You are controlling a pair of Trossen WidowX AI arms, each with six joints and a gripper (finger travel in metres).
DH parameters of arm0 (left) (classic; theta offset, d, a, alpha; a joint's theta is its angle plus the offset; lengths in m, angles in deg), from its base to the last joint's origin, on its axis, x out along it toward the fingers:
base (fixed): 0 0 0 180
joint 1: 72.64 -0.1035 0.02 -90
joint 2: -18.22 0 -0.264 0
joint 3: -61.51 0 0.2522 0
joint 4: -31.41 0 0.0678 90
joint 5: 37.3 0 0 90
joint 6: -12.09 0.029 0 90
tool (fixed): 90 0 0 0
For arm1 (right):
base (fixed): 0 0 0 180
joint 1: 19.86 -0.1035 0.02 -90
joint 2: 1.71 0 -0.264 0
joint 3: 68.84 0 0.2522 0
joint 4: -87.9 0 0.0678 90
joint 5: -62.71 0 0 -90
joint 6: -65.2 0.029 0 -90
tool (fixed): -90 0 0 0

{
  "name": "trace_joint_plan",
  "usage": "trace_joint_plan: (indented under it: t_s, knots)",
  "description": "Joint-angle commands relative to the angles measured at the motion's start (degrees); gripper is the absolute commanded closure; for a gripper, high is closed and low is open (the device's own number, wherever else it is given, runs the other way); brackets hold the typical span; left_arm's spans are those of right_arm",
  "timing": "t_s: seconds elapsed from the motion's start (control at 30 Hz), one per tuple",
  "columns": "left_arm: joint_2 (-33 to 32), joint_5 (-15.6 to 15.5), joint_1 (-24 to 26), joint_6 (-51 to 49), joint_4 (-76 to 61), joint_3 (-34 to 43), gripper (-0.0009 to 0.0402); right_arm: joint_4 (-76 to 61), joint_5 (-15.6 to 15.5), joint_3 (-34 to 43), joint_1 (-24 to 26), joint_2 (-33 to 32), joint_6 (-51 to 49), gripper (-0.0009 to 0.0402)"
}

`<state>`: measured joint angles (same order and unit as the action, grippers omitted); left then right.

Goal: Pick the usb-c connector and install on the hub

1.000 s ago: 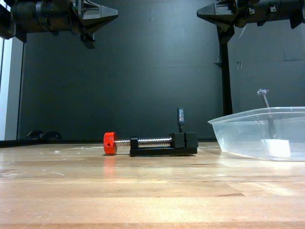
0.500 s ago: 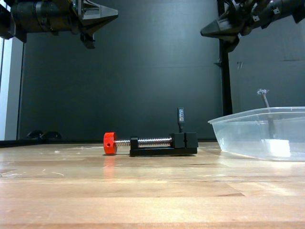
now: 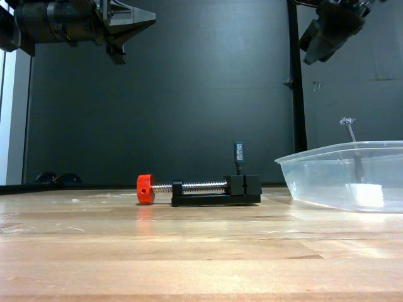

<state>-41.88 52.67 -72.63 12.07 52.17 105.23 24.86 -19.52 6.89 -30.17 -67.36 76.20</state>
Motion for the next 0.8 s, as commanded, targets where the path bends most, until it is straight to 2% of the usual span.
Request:
trace_joint_plan:
  t_s: [0.03,0.4,0.8]
  knots:
    - [-0.02,0.02,-0.02,0.0,0.0,0.0,0.0393,-6.19,0.07,2.89,-1.44,-2.34,1.99,0.0393]
    - [-0.02,0.02,-0.02,0.0,0.0,0.0,0.0393,-17.29,-0.52,5.95,-2.95,-7.56,8.26,0.0386]
    - [-0.02,0.0,0.0,0.0,0.0,0.0,0.0393,-16.7,-1.49,4.81,-4.52,-13.88,11.13,0.0272]
